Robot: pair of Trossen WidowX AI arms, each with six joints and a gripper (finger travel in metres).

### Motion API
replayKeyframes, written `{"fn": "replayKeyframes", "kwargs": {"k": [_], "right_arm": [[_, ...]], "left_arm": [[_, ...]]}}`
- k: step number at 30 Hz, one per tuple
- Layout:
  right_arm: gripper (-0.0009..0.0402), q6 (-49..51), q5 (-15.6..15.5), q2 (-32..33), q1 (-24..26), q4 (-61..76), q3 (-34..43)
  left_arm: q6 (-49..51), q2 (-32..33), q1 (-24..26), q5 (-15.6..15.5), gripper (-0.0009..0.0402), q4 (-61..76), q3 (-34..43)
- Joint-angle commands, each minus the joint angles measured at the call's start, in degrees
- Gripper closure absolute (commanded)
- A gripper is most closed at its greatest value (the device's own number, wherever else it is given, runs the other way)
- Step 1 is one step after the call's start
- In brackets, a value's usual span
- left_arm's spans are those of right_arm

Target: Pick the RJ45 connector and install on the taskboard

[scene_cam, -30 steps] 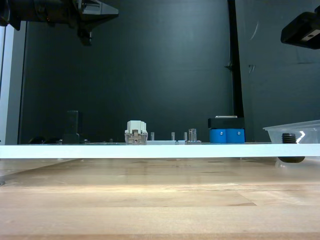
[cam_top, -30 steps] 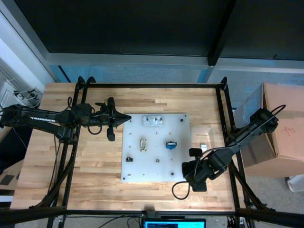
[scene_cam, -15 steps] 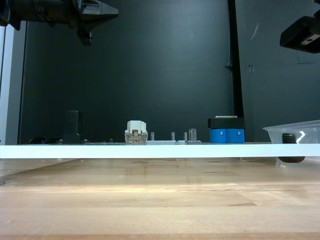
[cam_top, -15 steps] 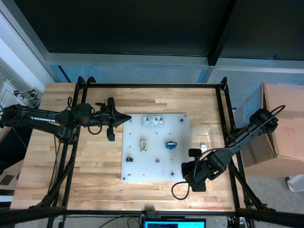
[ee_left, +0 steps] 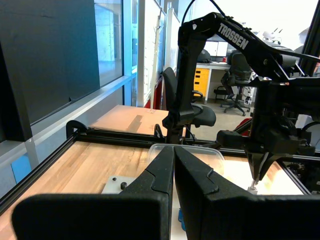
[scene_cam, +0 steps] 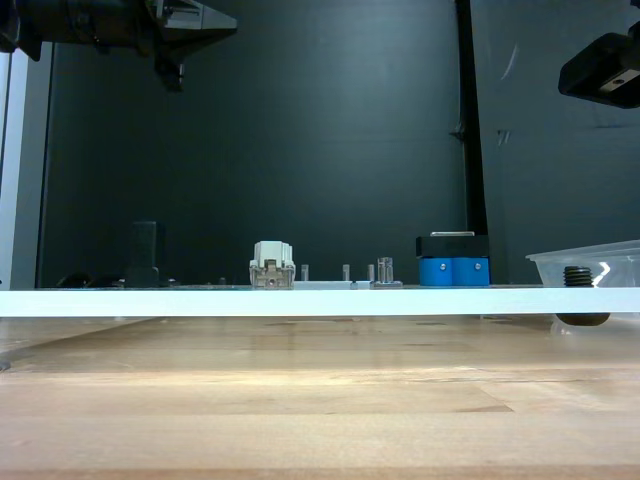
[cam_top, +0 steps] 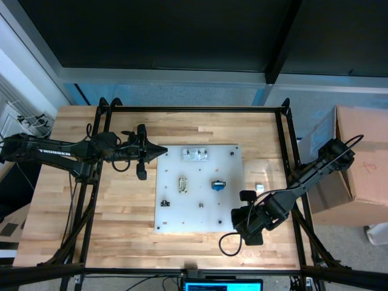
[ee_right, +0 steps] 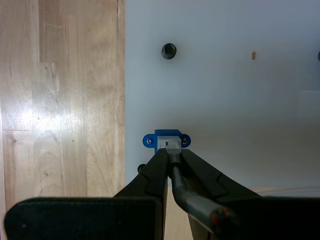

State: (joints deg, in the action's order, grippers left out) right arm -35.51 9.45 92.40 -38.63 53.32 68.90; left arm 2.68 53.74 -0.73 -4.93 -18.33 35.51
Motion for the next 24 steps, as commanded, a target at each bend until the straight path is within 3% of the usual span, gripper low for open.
{"fn": "replayKeyframes", "kwargs": {"k": [1, 24], "right_arm": [[0.0393, 0.0, 0.0, 0.0, 0.0, 0.0, 0.0], [0.0393, 1.9, -0.5, 0.0, -0.2, -1.8, -1.7]], "left_arm": [[0.0, 0.0, 0.0, 0.0, 0.0393, 0.0, 0.0], [0.0, 0.0, 0.0, 0.0, 0.0393, 0.0, 0.0]]}}
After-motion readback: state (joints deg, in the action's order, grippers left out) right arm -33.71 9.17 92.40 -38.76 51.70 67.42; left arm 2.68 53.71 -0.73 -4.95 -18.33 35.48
